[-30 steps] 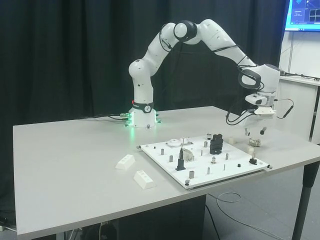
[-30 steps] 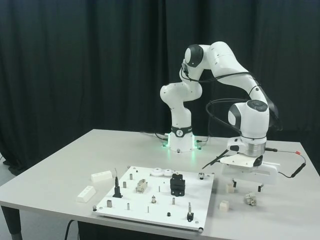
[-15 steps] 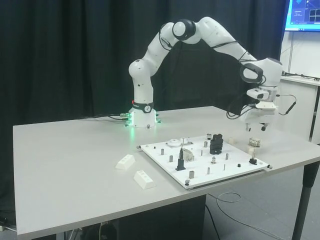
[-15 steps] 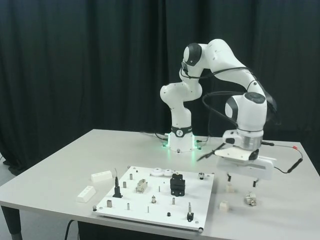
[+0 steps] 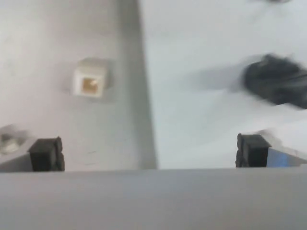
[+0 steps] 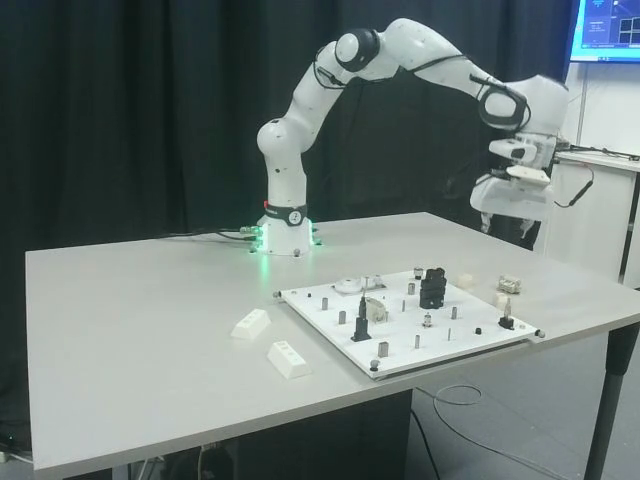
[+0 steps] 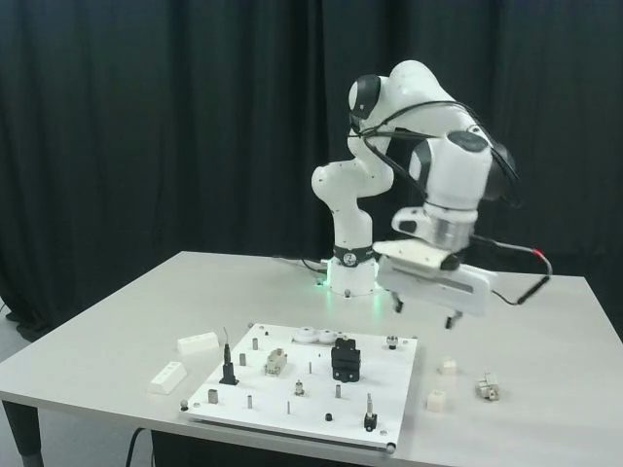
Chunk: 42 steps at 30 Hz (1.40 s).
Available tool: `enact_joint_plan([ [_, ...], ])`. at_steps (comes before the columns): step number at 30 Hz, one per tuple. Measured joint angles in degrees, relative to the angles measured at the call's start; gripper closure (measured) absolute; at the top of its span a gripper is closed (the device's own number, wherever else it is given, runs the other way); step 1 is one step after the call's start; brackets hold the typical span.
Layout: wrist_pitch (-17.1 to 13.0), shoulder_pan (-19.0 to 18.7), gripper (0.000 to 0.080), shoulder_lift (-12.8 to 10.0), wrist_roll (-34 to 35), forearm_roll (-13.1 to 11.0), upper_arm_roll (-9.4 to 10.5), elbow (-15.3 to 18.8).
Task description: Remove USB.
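The white board (image 6: 465,345) (image 7: 399,389) lies on the grey table and carries several small parts. A tall black plug with a thin pin (image 6: 362,325) (image 7: 228,370) stands near its front. A small black plug (image 6: 507,322) (image 7: 370,421) sits at one front corner, and a black block (image 6: 432,287) (image 7: 344,358) (image 5: 276,86) further back. I cannot tell which one is the USB. My gripper (image 5: 148,152) (image 6: 508,215) (image 7: 424,313) hangs open and holds nothing, well above the board's edge beside the black block.
Small white cubes (image 7: 448,367) (image 7: 436,399) (image 5: 90,82) and a small metal part (image 7: 488,388) (image 6: 508,286) lie on the table (image 7: 545,409) beside the board. Two white blocks (image 6: 251,323) (image 6: 287,358) lie on the board's other side. The arm's base (image 6: 283,225) stands at the back.
My gripper has risen from low over the loose parts beside the board and swung over towards the board's edge. It has stayed open and empty.
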<state>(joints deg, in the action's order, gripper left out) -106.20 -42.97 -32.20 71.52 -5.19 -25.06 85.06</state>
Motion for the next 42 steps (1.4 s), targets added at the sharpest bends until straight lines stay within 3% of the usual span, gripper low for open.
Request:
enact_joint_plan([
  [10,4.9,1.7,0.0003,0.5,-10.0,1.2,-5.35,-3.7],
  [17,6.4,4.8,0.0003,0.6,-14.1,2.1,-7.01,-4.5],
  [31,6.5,14.5,0.0003,0.7,-23.4,3.2,-6.37,-3.8],
  [42,3.5,24.9,0.0003,0.9,-32.4,3.3,-1.95,-2.1],
])
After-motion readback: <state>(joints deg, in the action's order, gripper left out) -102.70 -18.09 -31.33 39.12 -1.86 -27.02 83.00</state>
